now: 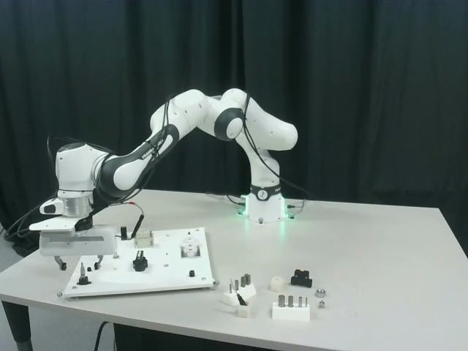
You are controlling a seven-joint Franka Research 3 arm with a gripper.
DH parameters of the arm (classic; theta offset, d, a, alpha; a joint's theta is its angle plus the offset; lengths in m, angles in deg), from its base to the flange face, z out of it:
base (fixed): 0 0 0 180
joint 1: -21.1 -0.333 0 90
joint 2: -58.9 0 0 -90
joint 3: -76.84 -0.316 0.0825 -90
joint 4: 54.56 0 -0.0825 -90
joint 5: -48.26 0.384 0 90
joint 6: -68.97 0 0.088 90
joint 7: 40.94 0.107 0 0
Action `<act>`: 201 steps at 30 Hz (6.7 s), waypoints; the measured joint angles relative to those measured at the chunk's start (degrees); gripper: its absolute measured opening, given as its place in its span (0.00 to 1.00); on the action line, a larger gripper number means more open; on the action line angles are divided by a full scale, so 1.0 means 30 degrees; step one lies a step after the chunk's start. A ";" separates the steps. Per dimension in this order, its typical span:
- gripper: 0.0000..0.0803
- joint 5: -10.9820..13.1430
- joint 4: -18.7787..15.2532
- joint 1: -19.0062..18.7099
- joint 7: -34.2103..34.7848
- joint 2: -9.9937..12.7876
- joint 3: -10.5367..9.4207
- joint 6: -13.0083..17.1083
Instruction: Pick USB.
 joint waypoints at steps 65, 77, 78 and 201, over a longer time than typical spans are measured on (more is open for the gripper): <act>1.00 0.0044 0.0554 -0.0964 0.1367 -0.0605 0.0206 -0.3878; 1.00 0.0499 0.0553 -0.2370 0.3167 -0.1070 0.0665 -0.5815; 1.00 0.0600 0.0553 -0.2500 0.3316 -0.1092 0.0712 -0.5961; 1.00 0.5393 -0.9530 -1.3109 1.2456 -0.4420 0.1330 0.1389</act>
